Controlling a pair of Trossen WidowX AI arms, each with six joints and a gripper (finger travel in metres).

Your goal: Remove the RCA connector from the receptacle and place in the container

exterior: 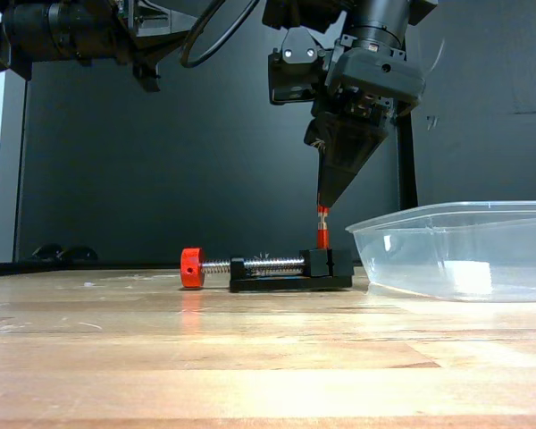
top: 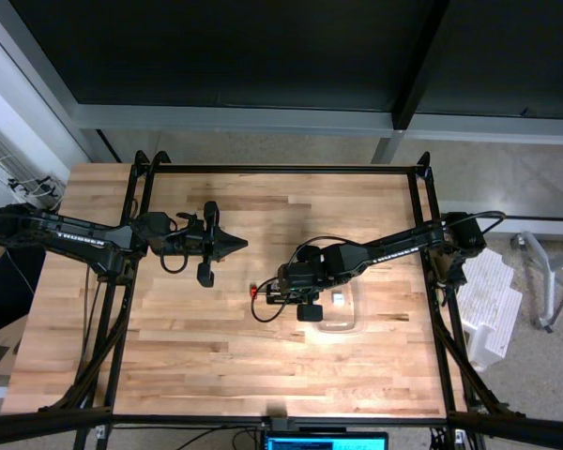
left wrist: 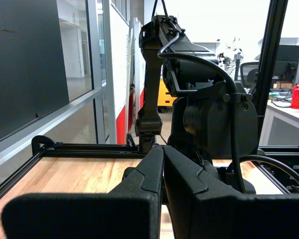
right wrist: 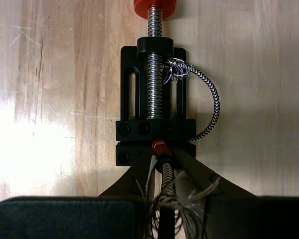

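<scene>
1. Currently: right hand (exterior: 322, 202) straight above receptacle (exterior: 290, 269), tips pinching top end of RCA connector (exterior: 322, 229). Pointed down to match upright plug, so pull axis = vertical.
2. Not out yet, going by low view: red body of RCA connector seated in block end opposite the red-orange knob (exterior: 191, 267).
3. Right wrist view: fingers (right wrist: 199, 184) flanking plug on both sides, frayed braid (right wrist: 162, 199) running up btw them. Centred grip, prob. to keep side load off the pin.
4. Wire loop (right wrist: 213, 107) off to one side of block, outside the grip.
5. Container (exterior: 447, 255) just beside receptacle on counter (exterior: 250, 357), so short carry after extraction. Small white-grey piece (exterior: 469, 277) already inside.
6. Left hand (top: 236, 244) well apart, raised over counter, pressed together on nothing. Parked, out of right arm's path.
7. Risk: block looks unclamped; could lift w/ plug if fit is tight.
</scene>
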